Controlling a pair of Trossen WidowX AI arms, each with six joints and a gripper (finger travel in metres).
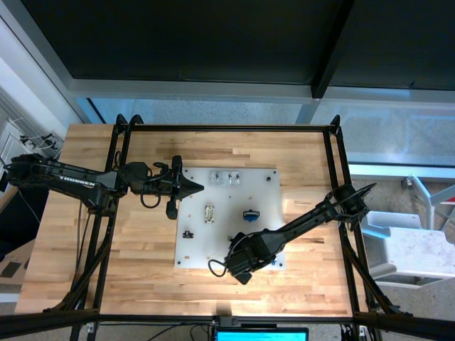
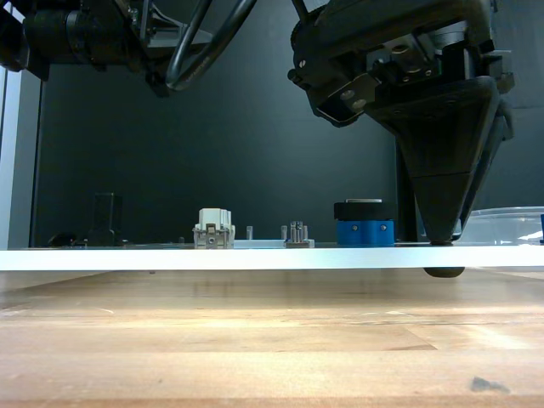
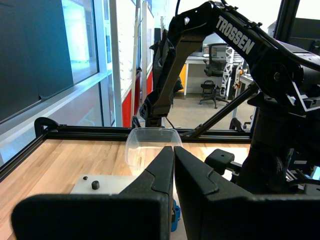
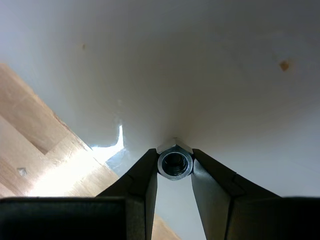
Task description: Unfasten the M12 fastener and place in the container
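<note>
Right hand is clamped on the silver M12 nut, tips down at the white board — can't tell if it's on its stud. Clear tray sits just beside it — left hand pinched closed, well apart.

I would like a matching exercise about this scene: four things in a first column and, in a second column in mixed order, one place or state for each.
1. left gripper
2. right gripper
3. M12 nut
4. container

a. clear plastic
b. shut, empty, over the white board's far left edge
c. silver, hexagonal, between two fingertips
d. shut, tips down at the board's near edge

Pairs: 1-b, 2-d, 3-c, 4-a
</note>
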